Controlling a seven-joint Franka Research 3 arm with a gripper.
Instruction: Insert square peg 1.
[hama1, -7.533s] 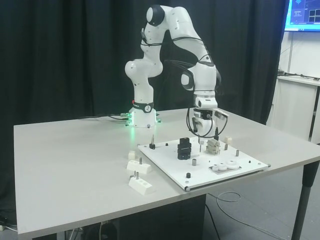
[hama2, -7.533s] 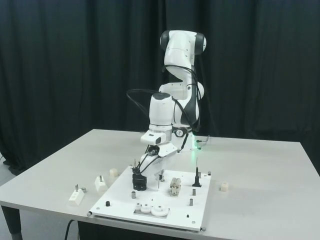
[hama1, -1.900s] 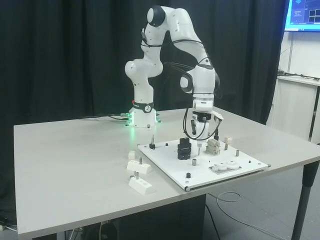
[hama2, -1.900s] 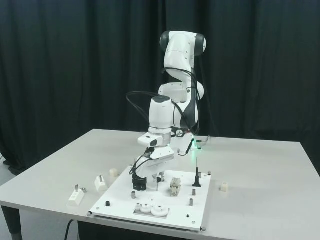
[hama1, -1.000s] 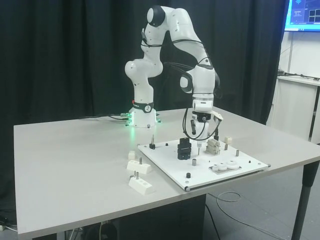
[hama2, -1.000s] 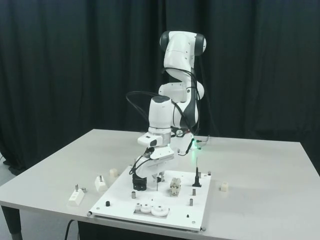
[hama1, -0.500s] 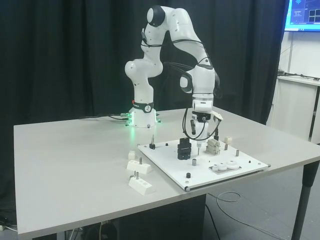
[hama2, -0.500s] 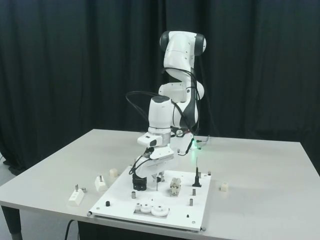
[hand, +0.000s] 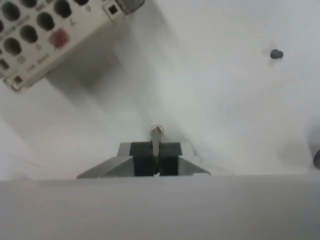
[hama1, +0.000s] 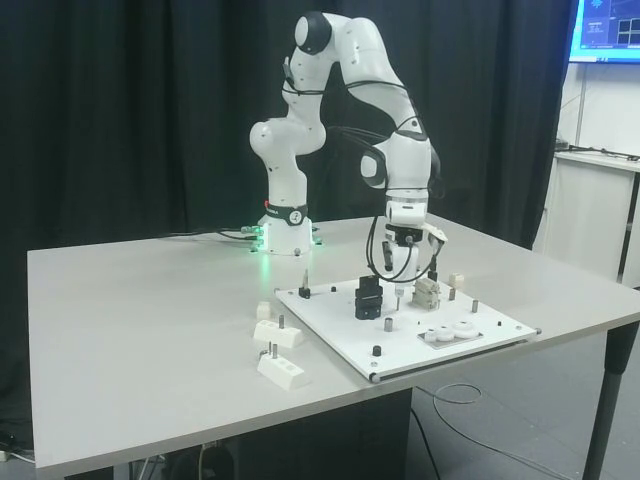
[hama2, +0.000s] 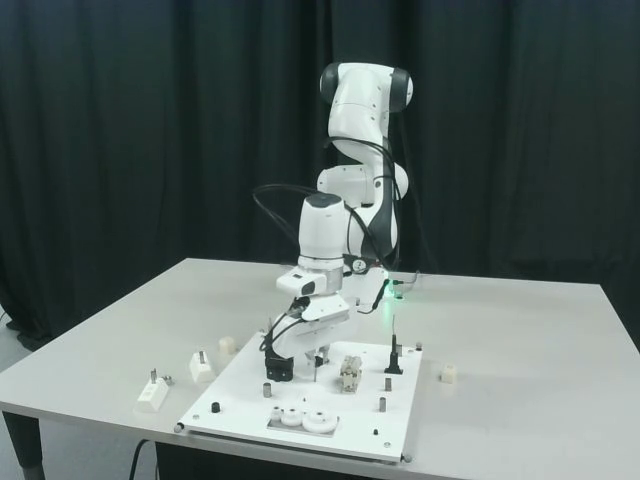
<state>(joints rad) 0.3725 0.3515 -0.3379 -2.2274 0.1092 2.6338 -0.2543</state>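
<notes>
The thin grey metal square peg (hand: 156, 142) stands upright between the black fingertips of the gripper (hand: 155, 159), whose jaws are pinched on its upper part; its lower end points down at the white board (hand: 225, 100) beneath. In the first room view the gripper (hama1: 399, 283) hangs low over the middle of the white board (hama1: 500, 322), with the peg's tip close to the surface, though contact cannot be told. Just beside it stands a black blocky fixture (hama1: 367, 298) on one side and a pale connector block with rows of round holes (hand: 40, 35) on the other. A small black stud (hand: 276, 54) sits farther off on the board. The white arm (hama2: 325, 235) bends down from its base on the grey table (hama2: 520, 330).
</notes>
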